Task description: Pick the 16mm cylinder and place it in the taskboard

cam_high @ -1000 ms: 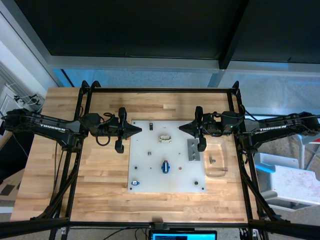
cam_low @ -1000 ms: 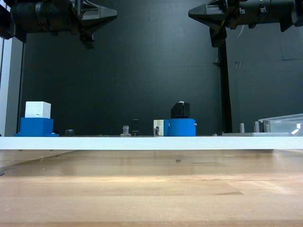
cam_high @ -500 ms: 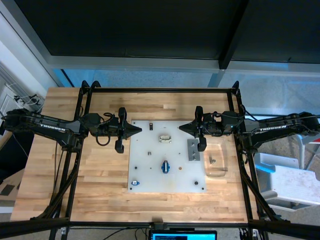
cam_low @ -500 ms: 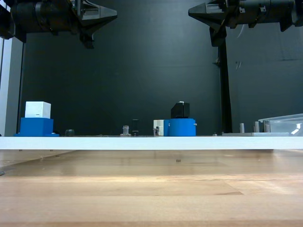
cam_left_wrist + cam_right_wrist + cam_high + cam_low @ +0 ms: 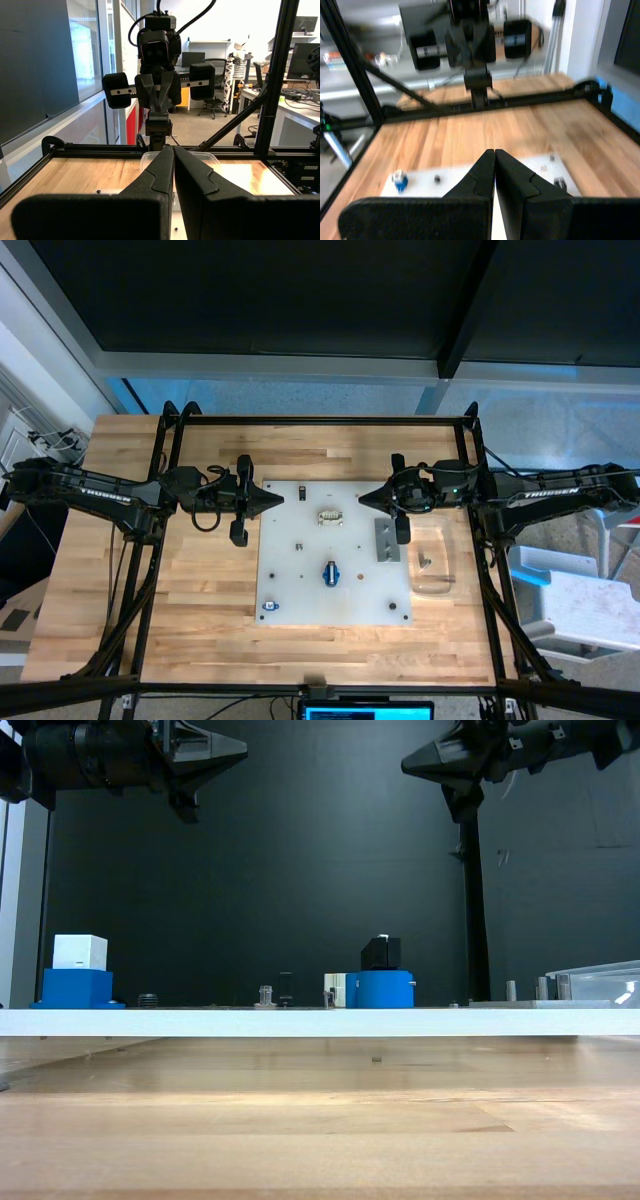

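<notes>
The 16mm cylinder (image 5: 425, 561) is sitting in the clear tray (image 5: 433, 589) just beside the taskboard (image 5: 300, 580), on its right. Farther back, the left hand (image 5: 279, 498) and right hand (image 5: 363, 500) are hovering above the taskboard's far half, both pinched closed and gripping nothing.

16mm cylinder (image 5: 425, 562) seemingly lies beside white taskboard (image 5: 300, 585).
</notes>
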Motion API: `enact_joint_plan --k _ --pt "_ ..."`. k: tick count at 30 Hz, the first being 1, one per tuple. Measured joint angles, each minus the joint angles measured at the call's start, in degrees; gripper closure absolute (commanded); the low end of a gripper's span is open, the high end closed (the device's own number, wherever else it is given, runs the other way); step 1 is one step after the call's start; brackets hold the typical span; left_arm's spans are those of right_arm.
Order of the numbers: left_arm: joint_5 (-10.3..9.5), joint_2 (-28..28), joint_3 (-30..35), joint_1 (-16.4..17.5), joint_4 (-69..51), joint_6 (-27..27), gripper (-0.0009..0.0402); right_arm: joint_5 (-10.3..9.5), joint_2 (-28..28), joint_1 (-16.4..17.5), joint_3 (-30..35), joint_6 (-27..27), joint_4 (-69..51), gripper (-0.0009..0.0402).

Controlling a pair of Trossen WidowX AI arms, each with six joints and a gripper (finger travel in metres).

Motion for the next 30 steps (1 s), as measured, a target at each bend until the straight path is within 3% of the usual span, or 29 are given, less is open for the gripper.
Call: enact_joint_plan --k 14,30 --pt "0.00 0.0 0.0 0.0 0.0 0.0 0.0393 0.07 0.2 0.2 9.9 3.5 -27.8 0.0393" --pt "-0.02 0.0 0.0 0.0 0.0 0.0 0.0393 -0.68 0.2 0.6 15.0 9.4 -49.2 0.0393"
